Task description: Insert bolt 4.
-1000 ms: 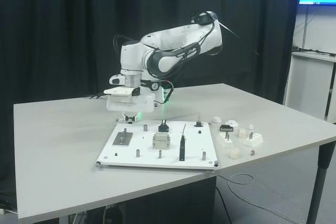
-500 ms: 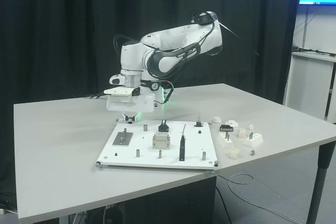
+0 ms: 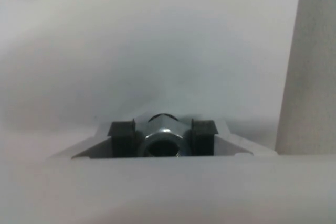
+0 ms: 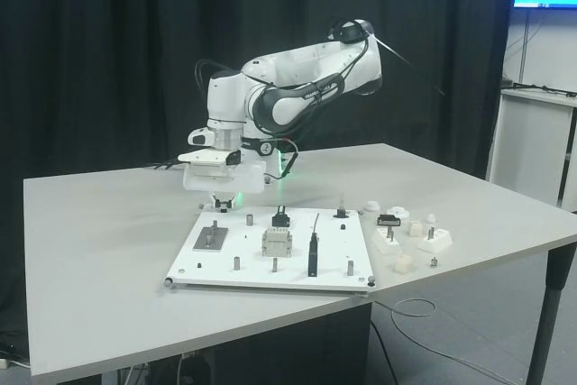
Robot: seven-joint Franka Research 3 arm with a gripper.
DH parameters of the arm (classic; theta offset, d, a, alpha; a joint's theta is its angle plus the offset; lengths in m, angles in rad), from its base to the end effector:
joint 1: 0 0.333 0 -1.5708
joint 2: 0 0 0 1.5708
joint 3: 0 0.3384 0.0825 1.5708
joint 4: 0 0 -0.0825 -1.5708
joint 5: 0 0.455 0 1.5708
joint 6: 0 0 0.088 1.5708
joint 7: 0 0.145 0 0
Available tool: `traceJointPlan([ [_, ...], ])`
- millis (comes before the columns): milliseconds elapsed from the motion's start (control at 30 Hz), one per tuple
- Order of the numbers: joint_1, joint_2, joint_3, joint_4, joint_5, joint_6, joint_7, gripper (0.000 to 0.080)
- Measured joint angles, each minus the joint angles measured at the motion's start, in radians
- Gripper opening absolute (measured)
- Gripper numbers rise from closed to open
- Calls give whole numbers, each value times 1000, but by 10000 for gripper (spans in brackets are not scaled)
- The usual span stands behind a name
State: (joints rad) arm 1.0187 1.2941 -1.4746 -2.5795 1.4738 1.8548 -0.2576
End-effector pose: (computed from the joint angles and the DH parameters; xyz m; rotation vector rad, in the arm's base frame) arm 0.3386 -0.2875 0.1508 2.5142 -1.8569 -0.0315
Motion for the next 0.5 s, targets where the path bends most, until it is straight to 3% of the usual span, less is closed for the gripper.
traceJointPlan([
  [500, 0, 0, 1, 0, 1, 0, 65, 225],
])
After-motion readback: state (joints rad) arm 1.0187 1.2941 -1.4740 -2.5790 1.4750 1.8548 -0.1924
